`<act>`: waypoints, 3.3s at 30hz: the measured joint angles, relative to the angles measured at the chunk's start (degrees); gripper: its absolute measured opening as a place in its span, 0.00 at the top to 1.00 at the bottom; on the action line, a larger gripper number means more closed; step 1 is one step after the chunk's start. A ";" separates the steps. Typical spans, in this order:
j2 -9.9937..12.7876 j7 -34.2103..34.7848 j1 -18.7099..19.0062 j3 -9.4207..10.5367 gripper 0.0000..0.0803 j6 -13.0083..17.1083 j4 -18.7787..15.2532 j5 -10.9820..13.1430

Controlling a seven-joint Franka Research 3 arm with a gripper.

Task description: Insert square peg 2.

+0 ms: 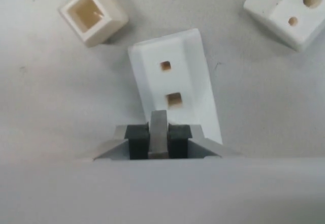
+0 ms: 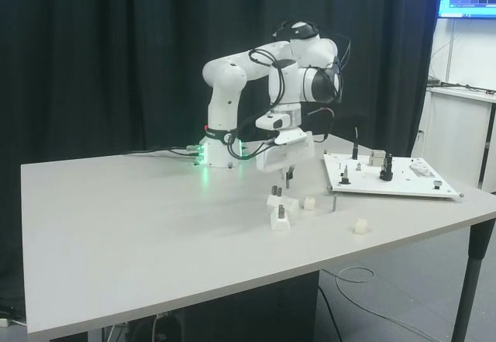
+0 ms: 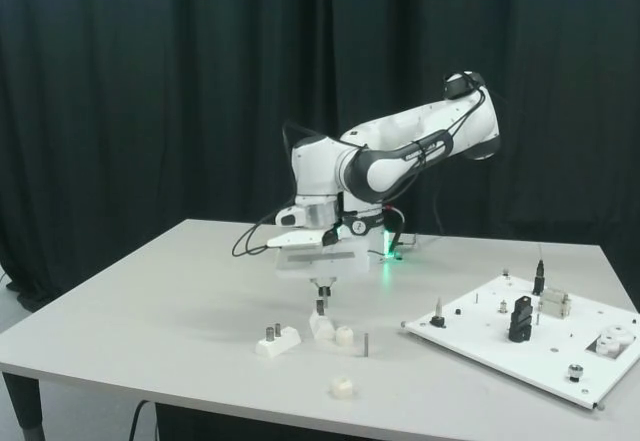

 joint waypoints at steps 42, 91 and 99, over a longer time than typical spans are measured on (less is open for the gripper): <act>-0.01 2.31 3.60 -3.52 0.91 -0.50 0.01 -3.75; -0.19 10.60 27.20 -7.41 0.91 -0.68 2.78 -4.67; -0.18 12.77 29.86 -5.89 0.91 2.01 5.25 -4.83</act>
